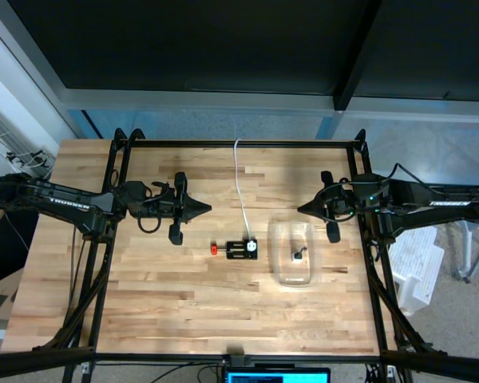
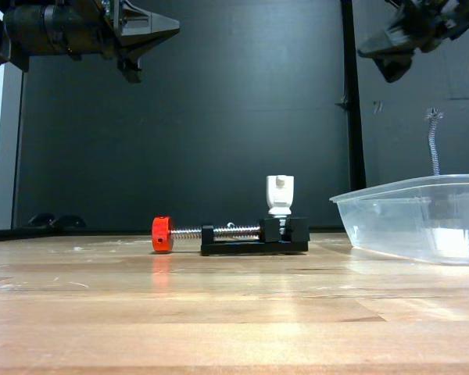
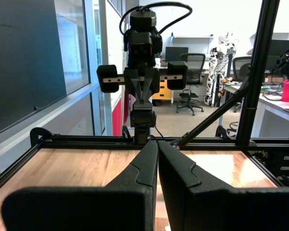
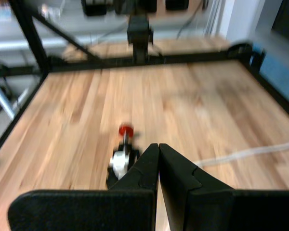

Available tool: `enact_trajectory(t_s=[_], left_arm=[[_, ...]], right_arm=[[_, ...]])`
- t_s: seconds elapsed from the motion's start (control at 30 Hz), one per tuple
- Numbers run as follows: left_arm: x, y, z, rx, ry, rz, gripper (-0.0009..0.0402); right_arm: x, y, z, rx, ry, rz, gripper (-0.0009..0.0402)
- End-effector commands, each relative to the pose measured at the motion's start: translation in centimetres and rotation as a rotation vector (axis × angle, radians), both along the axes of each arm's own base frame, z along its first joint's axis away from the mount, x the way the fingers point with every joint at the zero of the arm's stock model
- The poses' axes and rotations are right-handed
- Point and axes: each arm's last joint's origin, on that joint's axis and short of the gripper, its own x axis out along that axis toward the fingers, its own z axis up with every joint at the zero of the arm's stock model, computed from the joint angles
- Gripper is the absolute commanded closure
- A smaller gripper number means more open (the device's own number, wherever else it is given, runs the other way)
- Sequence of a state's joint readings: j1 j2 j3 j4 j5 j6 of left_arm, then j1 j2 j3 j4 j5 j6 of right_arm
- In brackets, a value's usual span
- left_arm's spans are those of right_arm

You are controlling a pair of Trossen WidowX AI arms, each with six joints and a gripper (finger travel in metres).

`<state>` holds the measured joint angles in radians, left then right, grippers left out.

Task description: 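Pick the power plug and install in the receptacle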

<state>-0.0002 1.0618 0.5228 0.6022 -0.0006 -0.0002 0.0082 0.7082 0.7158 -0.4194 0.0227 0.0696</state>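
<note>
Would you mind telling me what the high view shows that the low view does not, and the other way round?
Only the high view shows the power plug lying in the clear tray, and the white cable running from the receptacle toward the far edge of the table. Only the low view shows the bare screw thread between the red knob and the clamp block. Both show the receptacle, knob and tray, with the left gripper and right gripper shut, raised above the table.

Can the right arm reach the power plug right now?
Probably yes: the power plug lies uncovered in the open clear tray; the right gripper, shut, hangs raised near the tray's far end. The left gripper, shut, hangs far off.
</note>
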Motion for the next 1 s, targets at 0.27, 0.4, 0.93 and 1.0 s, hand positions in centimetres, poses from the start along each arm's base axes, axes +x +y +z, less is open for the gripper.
enact_trajectory(t_s=[0.27,0.4,0.93,1.0], left_arm=[[0.0,0.0,0.0,0.0,0.0,0.0,0.0393],[0.0,0.0,0.0,0.0,0.0,0.0,0.0393],[0.0,0.0,0.0,0.0,0.0,0.0,0.0393],[0.0,0.0,0.0,0.0,0.0,0.0,0.0393]], right_arm=[[-2.1,1.4,-0.7,0.028,0.311,0.012,0.0393],[-2.3,2.0,-1.5,0.025,0.422,0.015,0.0393],[0.3,4.8,-4.2,0.009,0.661,0.069,0.0368],[0.7,5.0,-4.5,0.008,0.678,0.067,0.0342]])
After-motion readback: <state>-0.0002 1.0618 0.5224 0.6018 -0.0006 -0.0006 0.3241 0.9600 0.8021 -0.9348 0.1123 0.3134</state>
